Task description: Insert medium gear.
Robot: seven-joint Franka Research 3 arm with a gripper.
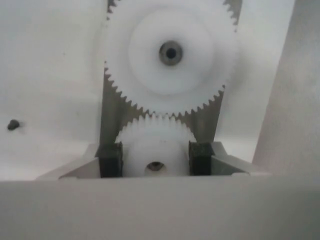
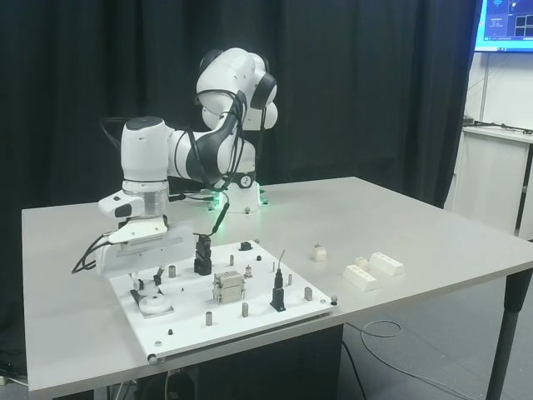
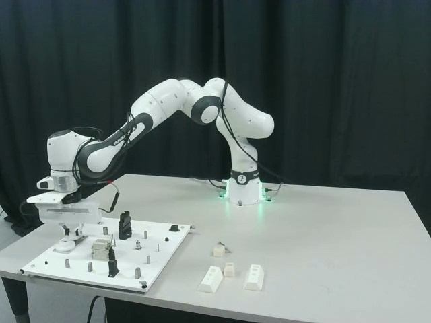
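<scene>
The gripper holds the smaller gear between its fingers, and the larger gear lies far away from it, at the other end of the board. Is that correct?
Not quite. The gripper does hold the smaller gear, but the larger gear lies right beside it, their teeth nearly meeting, as the wrist view shows.

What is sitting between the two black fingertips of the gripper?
In the wrist view, a small white gear sits between the gripper's fingers, its teeth meeting those of the larger white gear.

Black pleated curtains (image 3: pixel 337 81) fill the background; a flat grey rectangular table (image 2: pixel 400 217) spans the lower frame, a wall screen (image 2: pixel 505 25) upper right.
</scene>
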